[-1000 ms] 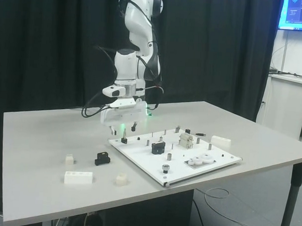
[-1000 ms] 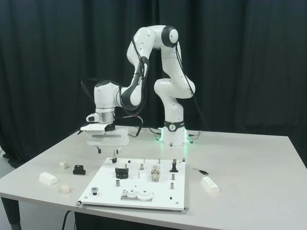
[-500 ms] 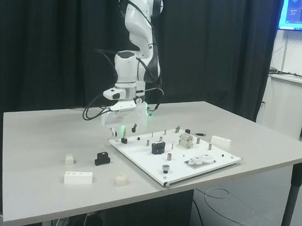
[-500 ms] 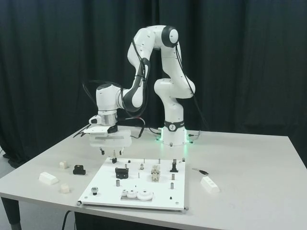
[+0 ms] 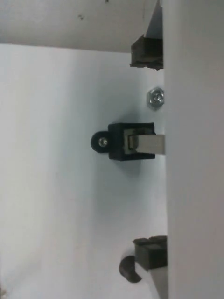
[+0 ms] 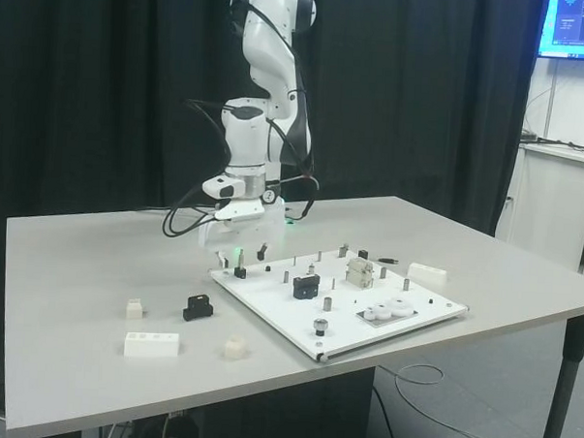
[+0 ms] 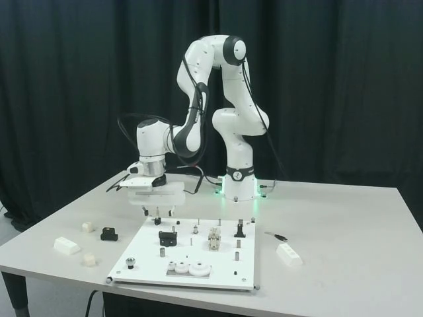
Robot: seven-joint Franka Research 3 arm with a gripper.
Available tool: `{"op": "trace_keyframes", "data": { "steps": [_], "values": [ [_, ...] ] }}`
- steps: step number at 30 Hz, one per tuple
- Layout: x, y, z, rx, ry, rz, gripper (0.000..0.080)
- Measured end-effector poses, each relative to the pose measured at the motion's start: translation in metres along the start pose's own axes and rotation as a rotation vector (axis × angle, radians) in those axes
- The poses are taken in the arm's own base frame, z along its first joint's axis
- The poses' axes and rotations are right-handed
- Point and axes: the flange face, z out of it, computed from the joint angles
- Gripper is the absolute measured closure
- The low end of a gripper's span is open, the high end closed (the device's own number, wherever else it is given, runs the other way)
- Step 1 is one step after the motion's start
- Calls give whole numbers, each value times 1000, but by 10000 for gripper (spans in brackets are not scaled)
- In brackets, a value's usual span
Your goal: Remove Ethernet.
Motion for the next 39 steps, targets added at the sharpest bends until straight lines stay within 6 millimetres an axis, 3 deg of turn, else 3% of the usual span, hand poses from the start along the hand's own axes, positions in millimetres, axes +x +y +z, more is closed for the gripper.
{"op": "trace_keyframes", "data": {
  "steps": [18,19,23,24,29,30,35,36,39],
  "values": [
    [-3,-5,6,-4,-7,-6,3],
    [-3,-5,6,-4,-7,-6,158],
    [-3,-5,6,-5,-8,-6,158],
    [-3,-5,6,-5,-8,-5,318],
    [-2,-3,6,-5,-7,-1,318],
    [-2,-2,6,-6,-5,1,500],
    [2,3,7,-8,7,12,500],
    [3,4,7,-8,7,13,658],
    [3,3,7,-8,7,13,658]
  ]
}}
